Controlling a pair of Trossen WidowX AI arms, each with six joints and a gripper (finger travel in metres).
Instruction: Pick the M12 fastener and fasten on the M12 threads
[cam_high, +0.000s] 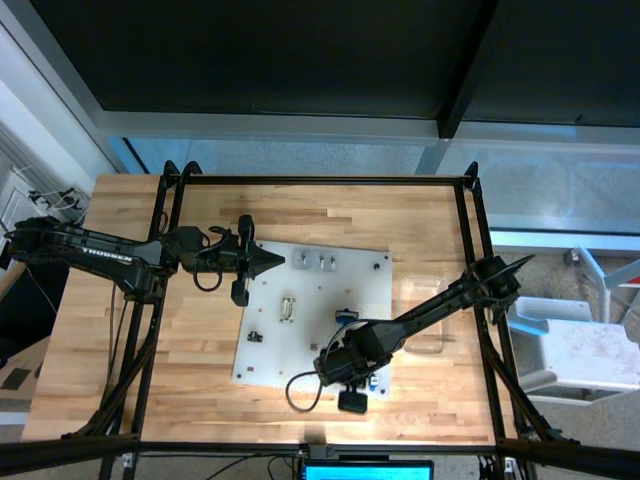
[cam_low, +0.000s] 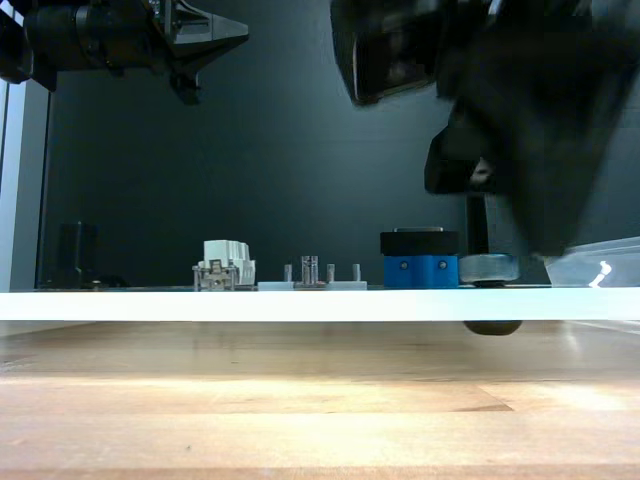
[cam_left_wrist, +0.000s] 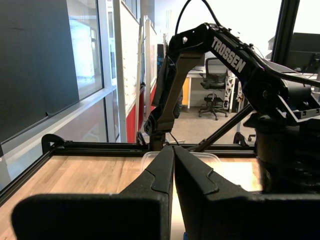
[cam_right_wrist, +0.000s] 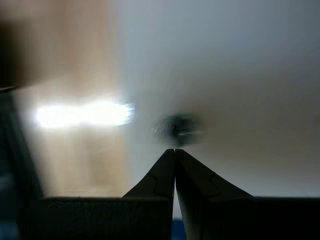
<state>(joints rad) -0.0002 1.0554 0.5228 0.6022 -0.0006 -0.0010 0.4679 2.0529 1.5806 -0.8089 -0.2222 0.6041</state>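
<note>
The small silver nut (cam_low: 488, 267) lies flat at board level near the white board's (cam_high: 300, 340) near right edge. No stud ribs show under it, so it looks run down on its stud. My right gripper (cam_low: 478, 248) points down with its tips right over the nut. In the right wrist view its fingers (cam_right_wrist: 165, 172) are pressed together, and the nut (cam_right_wrist: 179, 128) is a dark blur just past the tips, not between them. In the high view the right arm hides the nut. My left gripper (cam_high: 278, 262) hovers shut above the board's far left edge, holding nothing.
A blue block with a black cap (cam_low: 420, 262) stands just left of the nut. Small connectors (cam_low: 225, 268) and pins (cam_low: 310, 270) sit mid-board. A clear tray (cam_high: 425, 300) lies right of the board. Black frame rails border the table.
</note>
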